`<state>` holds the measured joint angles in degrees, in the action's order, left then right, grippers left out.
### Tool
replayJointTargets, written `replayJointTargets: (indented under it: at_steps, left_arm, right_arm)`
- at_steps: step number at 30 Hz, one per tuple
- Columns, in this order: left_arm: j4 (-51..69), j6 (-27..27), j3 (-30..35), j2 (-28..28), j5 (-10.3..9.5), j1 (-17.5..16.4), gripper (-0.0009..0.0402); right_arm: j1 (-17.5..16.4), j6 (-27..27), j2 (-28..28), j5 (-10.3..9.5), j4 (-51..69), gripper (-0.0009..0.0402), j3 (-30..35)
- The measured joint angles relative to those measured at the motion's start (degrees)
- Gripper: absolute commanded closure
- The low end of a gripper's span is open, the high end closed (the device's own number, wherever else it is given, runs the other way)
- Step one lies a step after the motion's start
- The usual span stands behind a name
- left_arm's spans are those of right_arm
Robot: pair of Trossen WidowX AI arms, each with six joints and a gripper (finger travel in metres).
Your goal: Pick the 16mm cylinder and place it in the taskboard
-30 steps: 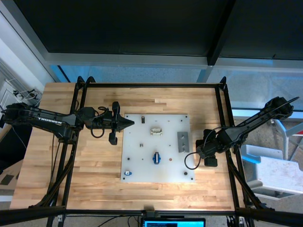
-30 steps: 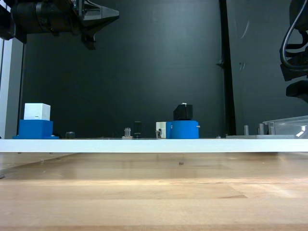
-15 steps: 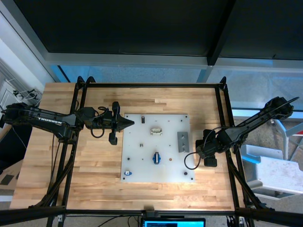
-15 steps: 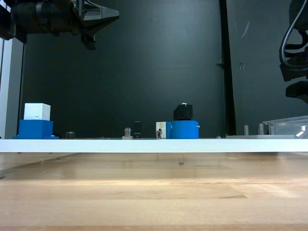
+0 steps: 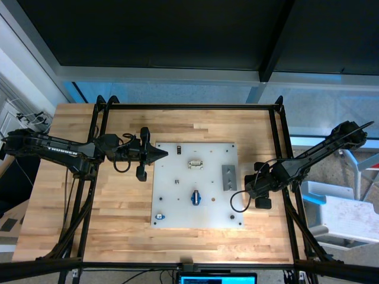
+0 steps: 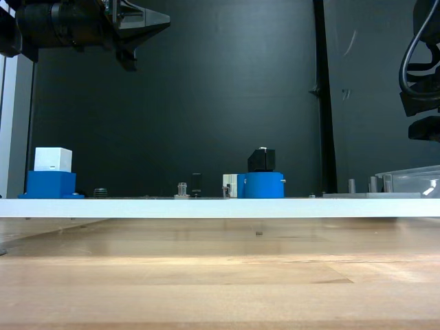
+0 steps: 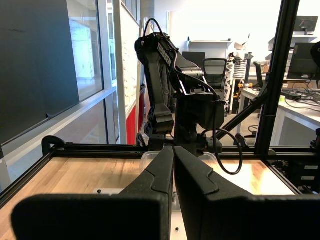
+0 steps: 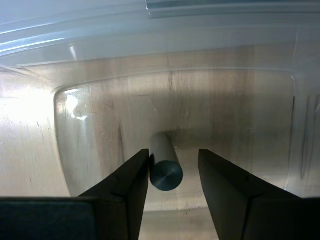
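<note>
The cylinder lies on its side in a clear tray, round end toward the camera. It sits between the spread fingers of the right gripper, close against one finger and apart from the other. From above it is hidden under that gripper, just beside the right edge of the board. The left gripper, fingers together, hangs high over the board's far left corner. White letters on the left arm seem to read TROSSEN.
</note>
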<state>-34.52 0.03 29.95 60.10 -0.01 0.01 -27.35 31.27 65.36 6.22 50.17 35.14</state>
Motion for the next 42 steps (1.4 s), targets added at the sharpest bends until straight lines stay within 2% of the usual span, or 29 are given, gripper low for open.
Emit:
replayJointTargets:
  at_steps: [19, 32, 42]
  left_arm:
    - [0.0, 0.0, 0.0, 0.0, 0.00, 0.0, 0.0393]
    - [0.0, 0.0, 0.0, 0.0, 0.00, 0.0, 0.0393]
    - [0.0, 0.0, 0.0, 0.0, 0.00, 0.0, 0.0393]
  right_arm:
    - [0.0, 0.0, 0.0, -0.24, 0.0, 0.0359, 0.0]
    - [0.0, 0.0, -0.3, -0.26, 0.1, 0.0370, 0.2]
    - [0.0, 0.0, -1.4, -0.26, 4.4, 0.0370, 4.1]
